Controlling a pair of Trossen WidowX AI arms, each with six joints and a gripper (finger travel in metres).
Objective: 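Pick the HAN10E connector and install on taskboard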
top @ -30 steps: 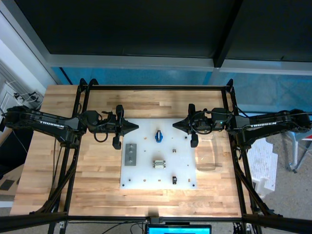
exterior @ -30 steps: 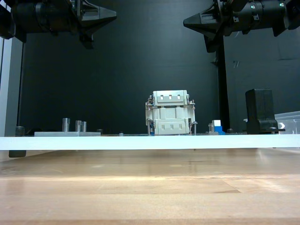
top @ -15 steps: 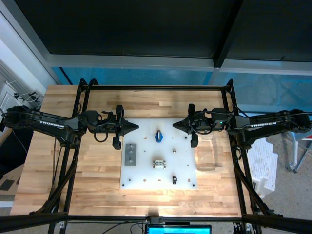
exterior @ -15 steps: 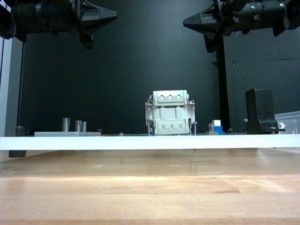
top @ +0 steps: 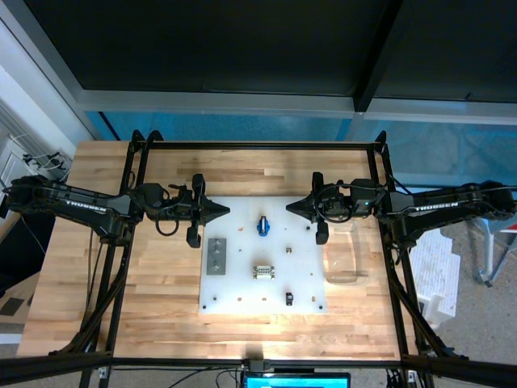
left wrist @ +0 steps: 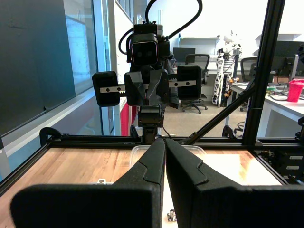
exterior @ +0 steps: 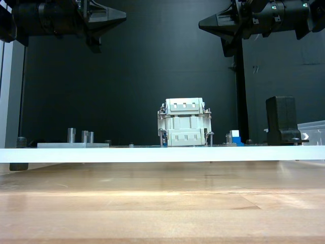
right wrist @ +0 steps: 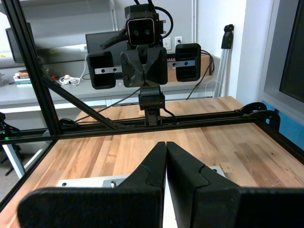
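Facing across the taskboard (top: 234, 284) — left gripper (top: 224, 210), right gripper (top: 291, 205); wrist views: jaws together.

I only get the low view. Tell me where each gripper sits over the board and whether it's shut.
Observer: The left gripper hangs high over the taskboard's far left corner, fingers pressed shut on nothing.
Operator: Now the right one.
Observer: The right gripper hangs over the far right part, fingers shut too, empty.
Operator: Place the HAN10E connector.
Observer: The HAN10E connector sits just nearer than the board's middle, to the right of the grey block in the high view, untouched.
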